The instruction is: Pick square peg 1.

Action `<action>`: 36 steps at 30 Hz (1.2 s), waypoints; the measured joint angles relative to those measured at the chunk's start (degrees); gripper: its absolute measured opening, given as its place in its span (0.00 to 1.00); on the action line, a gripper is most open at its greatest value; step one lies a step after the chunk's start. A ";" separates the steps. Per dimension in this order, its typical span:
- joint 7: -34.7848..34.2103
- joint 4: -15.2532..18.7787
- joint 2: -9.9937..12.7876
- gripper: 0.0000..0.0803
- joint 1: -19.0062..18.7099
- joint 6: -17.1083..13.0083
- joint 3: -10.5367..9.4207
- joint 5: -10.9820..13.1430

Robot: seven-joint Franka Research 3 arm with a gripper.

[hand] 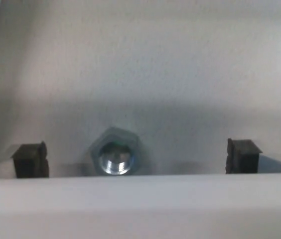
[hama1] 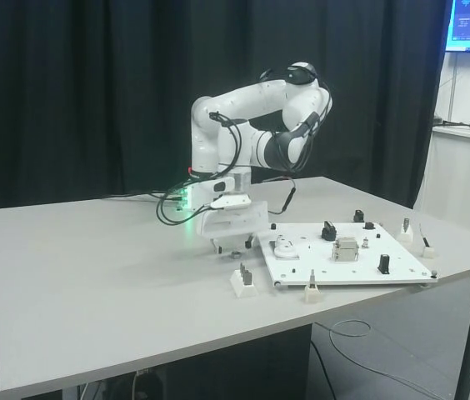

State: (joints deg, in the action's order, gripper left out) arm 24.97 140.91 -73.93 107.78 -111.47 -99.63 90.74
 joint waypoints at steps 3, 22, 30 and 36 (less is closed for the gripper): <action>0.00 -0.12 0.02 0.99 -0.03 0.29 0.75 -0.03; 0.00 -1.00 0.19 1.00 -0.08 1.49 3.69 -1.08; 0.00 -1.57 0.20 1.00 -0.08 1.49 4.36 -1.50; 0.00 -2.08 0.20 1.00 0.04 1.41 4.78 -2.12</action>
State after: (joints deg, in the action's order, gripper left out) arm 24.97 138.84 -73.73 107.82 -110.06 -94.85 88.62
